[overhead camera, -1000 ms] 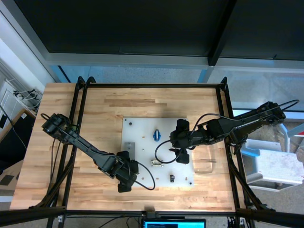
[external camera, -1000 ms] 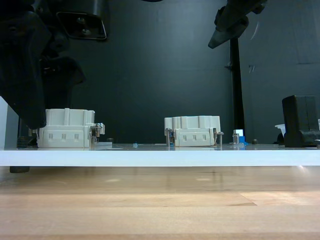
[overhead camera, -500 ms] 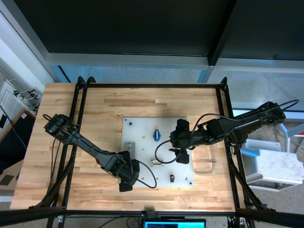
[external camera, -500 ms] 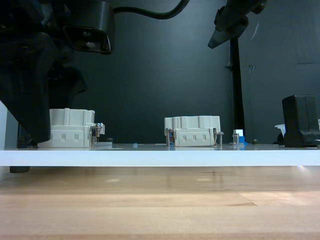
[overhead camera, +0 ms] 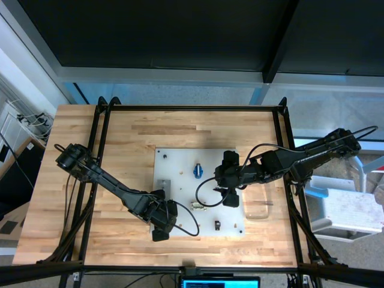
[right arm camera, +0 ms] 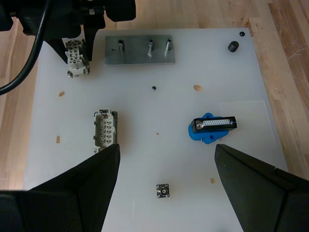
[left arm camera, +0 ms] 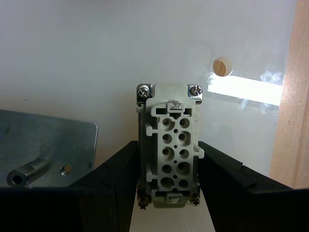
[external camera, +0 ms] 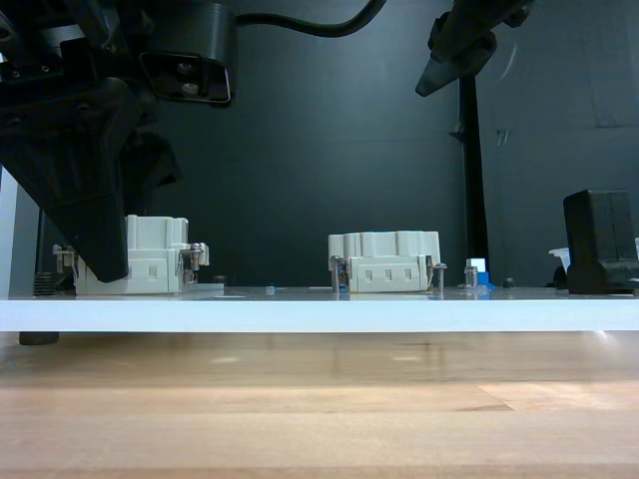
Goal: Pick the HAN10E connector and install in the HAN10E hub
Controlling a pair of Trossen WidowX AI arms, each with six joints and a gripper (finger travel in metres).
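At the near-left of the white board [overhead camera: 180, 162], just near the grey block [left arm camera: 43, 145], the connector [left arm camera: 170, 154] stands flat on the board with its contact holes facing up. The left gripper [overhead camera: 159, 221] is down over it. Its fingers [left arm camera: 118, 169] press against the two long flanks with no gap showing, so the jaws look clamped on the connector. In the low view the connector's base rests on the board, so it is not yet lifted.

The hub [overhead camera: 195, 206] sits to the right, around the board's middle and towards the near edge, well apart from the connector. The right gripper [overhead camera: 230, 197] hangs high above the board's right half with its jaws wide apart, holding nothing.

The connector looks like a small, rigid moulded block: probably light and stiff with no give, with smooth sides that could slip under a loose pinch. The long flanks at mid-length seem the right place to hold it. That keeps the screws and metal tabs at the short ends free and leaves the contact face untouched. Because neither part will flex, the mating likely needs the connector held level and square to the hub; a tilted grip could make it jam.
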